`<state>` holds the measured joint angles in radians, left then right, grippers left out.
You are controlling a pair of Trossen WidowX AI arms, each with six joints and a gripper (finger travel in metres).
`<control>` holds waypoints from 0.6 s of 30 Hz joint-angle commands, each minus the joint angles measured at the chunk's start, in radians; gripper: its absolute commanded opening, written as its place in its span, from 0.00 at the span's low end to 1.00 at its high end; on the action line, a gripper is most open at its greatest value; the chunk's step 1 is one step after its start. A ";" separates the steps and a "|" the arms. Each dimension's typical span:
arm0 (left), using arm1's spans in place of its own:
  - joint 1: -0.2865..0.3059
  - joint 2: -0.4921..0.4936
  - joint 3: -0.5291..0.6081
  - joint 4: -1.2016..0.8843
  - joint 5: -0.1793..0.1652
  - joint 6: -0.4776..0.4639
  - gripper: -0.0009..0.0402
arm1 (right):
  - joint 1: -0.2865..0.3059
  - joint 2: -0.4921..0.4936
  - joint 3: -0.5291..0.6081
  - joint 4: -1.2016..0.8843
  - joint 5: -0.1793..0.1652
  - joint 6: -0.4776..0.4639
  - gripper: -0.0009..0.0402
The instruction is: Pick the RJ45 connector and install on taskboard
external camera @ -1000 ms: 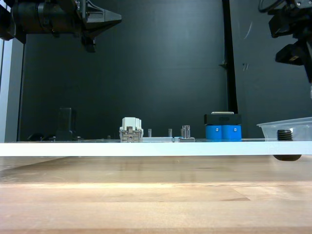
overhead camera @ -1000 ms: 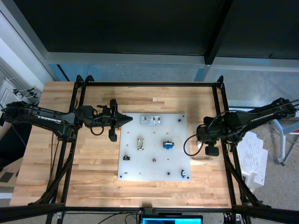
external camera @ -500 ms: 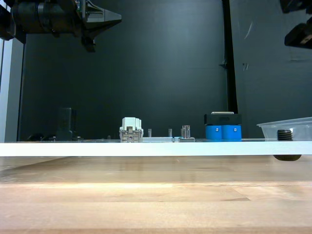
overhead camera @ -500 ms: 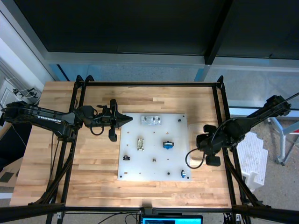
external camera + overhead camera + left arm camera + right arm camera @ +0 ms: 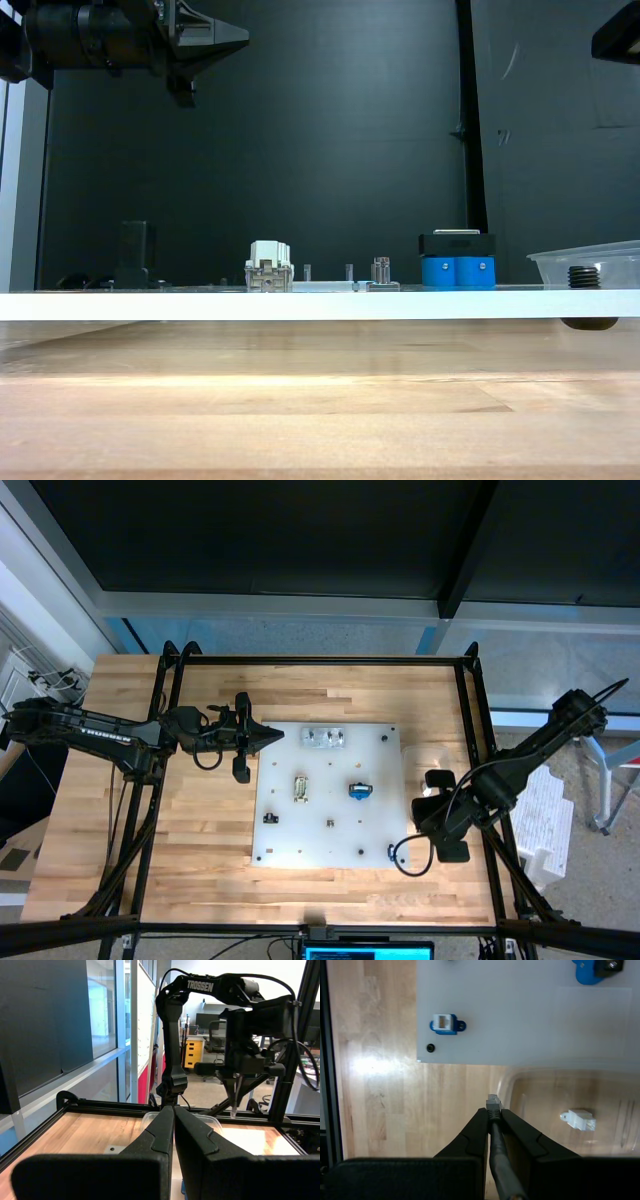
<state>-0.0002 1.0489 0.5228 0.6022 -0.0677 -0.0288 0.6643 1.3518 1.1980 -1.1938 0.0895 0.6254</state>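
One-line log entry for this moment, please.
left hand: shut, parked high by taskboard left edge | right hand: shut on RJ45 connector, above table beside taskboard corner | install: not yet done

I count two grippers: the left gripper (image 5: 279, 736) at left centre of the high view, beside the board's edge, and the right gripper (image 5: 493, 1112) lower right of centre, just off the board's near corner. There is one taskboard (image 5: 330, 765) carrying two blue fittings (image 5: 360, 791) (image 5: 394, 855). I also count one RJ45 connector (image 5: 493, 1101) pinched in the right gripper, and one clear tray (image 5: 545, 1074) holding one white part (image 5: 579, 1119).
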 commanded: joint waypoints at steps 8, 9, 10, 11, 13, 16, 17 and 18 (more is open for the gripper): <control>0.000 0.000 0.000 0.000 0.000 0.000 0.02 | 0.010 0.125 0.090 0.008 0.016 0.000 0.02; 0.000 0.000 0.000 0.000 0.000 0.000 0.02 | 0.010 0.137 0.098 0.011 0.016 -0.001 0.02; 0.000 0.000 0.000 0.000 0.000 0.000 0.02 | 0.011 0.150 0.108 0.011 0.016 -0.001 0.02; 0.000 0.000 0.000 0.000 0.000 0.000 0.02 | 0.011 0.162 0.118 0.012 0.016 -0.001 0.02; 0.000 0.000 0.000 0.000 0.000 0.000 0.02 | 0.011 0.186 0.140 0.013 0.018 -0.001 0.02; 0.000 0.000 0.000 0.000 0.000 0.000 0.02 | 0.012 0.212 0.154 0.032 0.024 -0.001 0.02; 0.000 0.000 0.000 0.000 0.000 0.000 0.02 | 0.012 0.218 0.154 0.045 0.024 -0.001 0.02; 0.000 0.000 0.000 0.000 0.000 0.000 0.02 | 0.012 0.228 0.154 0.058 0.024 -0.001 0.02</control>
<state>-0.0002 1.0489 0.5228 0.6018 -0.0677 -0.0284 0.6762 1.5696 1.3521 -1.1522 0.1127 0.6247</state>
